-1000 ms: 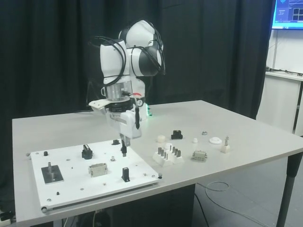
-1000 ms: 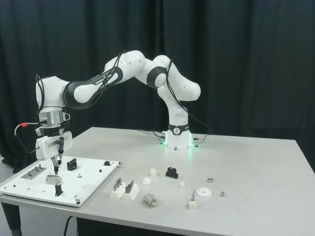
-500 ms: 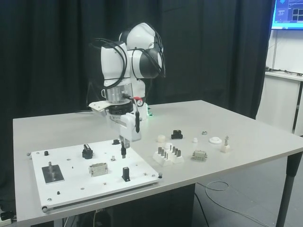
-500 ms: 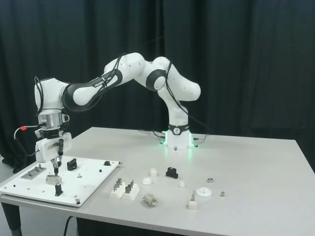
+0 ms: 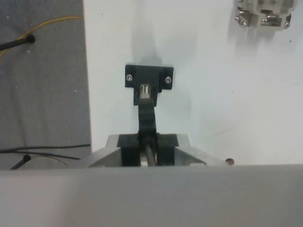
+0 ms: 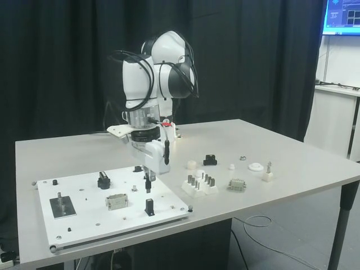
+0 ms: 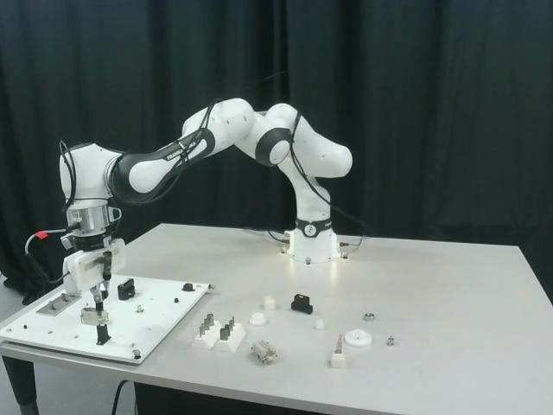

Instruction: Insert USB.

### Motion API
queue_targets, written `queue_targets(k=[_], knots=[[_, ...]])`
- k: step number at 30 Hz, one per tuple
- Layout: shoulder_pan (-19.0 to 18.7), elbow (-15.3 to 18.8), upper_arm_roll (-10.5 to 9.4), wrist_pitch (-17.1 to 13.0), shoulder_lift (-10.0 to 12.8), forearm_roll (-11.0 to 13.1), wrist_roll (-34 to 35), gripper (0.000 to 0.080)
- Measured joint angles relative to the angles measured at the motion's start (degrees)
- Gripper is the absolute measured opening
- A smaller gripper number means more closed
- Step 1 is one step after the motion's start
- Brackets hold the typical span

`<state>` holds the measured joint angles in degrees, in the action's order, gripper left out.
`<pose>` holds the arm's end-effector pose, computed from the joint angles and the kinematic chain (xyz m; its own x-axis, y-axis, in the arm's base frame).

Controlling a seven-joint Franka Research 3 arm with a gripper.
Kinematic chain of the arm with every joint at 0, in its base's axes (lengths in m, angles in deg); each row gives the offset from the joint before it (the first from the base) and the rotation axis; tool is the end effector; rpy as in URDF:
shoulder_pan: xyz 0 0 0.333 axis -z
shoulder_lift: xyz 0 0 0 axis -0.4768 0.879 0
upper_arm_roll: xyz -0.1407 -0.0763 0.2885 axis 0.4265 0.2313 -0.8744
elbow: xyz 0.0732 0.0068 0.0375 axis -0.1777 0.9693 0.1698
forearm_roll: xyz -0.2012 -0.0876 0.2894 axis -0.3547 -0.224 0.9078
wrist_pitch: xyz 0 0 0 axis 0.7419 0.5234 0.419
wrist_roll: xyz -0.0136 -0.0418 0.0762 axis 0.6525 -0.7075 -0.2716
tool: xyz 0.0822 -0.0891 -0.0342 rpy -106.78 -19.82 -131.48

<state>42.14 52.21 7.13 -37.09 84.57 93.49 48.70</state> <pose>0.6784 -0.3520 0.3010 -0.6635 -0.7406 -0.1067 -0.7440 0.6680 -0.0102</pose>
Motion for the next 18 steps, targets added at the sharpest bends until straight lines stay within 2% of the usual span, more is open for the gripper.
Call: queue_targets(k=[18], knots=[[0.13,-1.9,0.06,0.88,1.78,0.0,0.34,0.0068]])
